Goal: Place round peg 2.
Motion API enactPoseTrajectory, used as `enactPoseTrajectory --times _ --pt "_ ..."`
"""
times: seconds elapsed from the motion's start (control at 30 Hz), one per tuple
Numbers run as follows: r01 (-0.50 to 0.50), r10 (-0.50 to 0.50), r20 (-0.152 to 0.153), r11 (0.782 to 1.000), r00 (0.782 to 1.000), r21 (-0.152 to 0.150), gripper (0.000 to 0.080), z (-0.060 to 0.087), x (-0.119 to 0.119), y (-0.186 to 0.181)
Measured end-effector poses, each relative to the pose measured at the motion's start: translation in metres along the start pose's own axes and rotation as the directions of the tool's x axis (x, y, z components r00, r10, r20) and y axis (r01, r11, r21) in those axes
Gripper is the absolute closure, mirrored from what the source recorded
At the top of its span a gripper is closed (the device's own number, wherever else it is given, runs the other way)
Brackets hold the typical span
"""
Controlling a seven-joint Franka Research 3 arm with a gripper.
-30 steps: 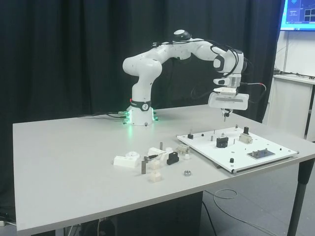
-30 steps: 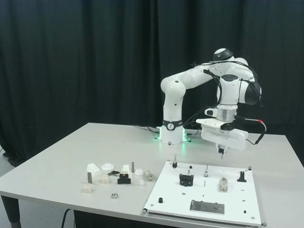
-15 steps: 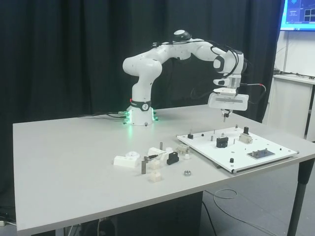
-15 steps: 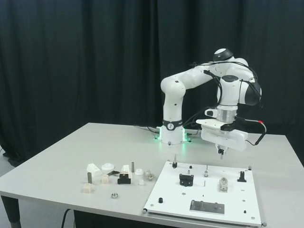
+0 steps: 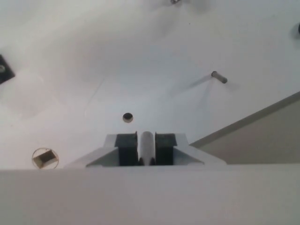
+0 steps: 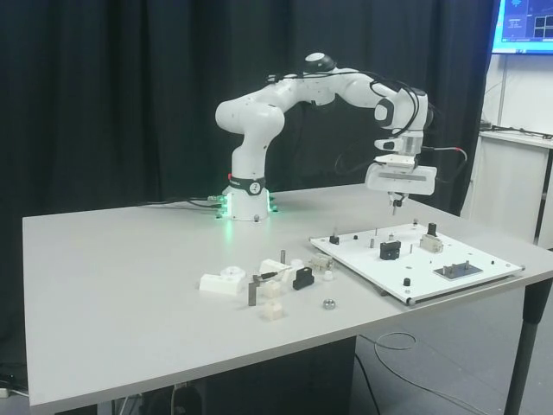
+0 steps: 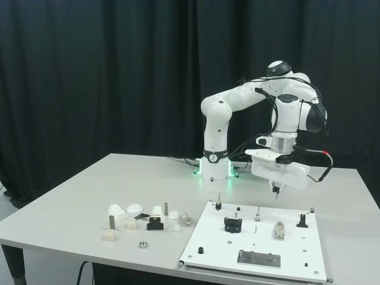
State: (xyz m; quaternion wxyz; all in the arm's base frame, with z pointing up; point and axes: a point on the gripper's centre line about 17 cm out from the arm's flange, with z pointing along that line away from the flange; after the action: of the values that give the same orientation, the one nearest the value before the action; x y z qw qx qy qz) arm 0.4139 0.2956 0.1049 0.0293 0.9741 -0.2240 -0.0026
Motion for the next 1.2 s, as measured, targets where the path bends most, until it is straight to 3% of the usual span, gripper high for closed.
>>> enactPoseTrajectory --times 0.4,0.8,1.2 --pt "0.001 -0.001 -0.017 1.0 1.0 -0.018 0.0729 0.0 0.006 0.006" --pt "-0.038 0.021 -0.123 0.99 0.992 -0.136 0.0729 -0.003 0.057 0.07" --pt "-0.019 -0.011 -0.158 0.982 0.987 -0.19 0.0729 0.005 0.116 0.161"
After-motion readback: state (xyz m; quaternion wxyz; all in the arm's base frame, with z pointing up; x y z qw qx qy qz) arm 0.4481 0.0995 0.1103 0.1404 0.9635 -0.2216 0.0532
